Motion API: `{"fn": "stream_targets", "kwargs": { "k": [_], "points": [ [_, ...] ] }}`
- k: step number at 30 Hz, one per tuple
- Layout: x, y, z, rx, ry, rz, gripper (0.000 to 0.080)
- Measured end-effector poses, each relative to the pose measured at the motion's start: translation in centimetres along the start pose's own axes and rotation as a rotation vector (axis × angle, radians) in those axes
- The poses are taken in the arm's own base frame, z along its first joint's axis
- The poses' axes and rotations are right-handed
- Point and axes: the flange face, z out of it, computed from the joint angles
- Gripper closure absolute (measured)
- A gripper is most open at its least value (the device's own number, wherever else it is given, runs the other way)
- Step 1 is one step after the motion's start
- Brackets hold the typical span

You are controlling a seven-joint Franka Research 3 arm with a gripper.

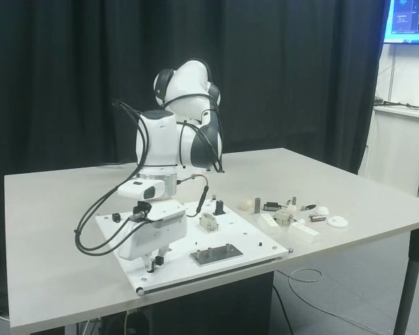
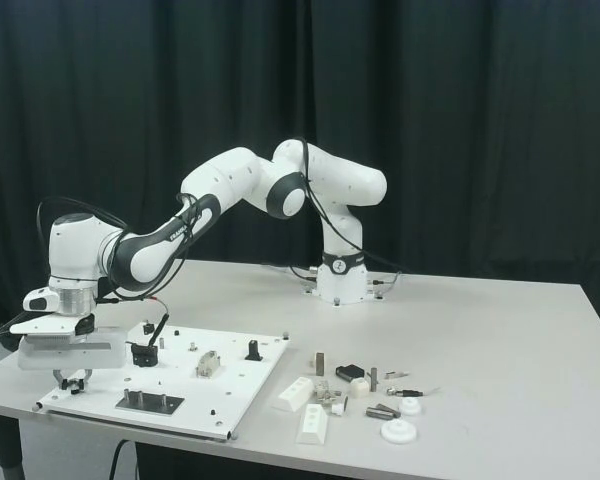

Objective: Remove bolt 4.

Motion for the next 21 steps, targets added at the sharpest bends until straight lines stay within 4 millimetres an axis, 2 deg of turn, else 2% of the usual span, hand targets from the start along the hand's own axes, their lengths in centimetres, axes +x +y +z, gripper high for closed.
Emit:
{"fn": "stream_targets", "kwargs": {
  "k": [21],
  "points": [
    [0.05, 0.00, -0.39, 0.003, -0.003, -0.005, 0.0578]
  ]
}}
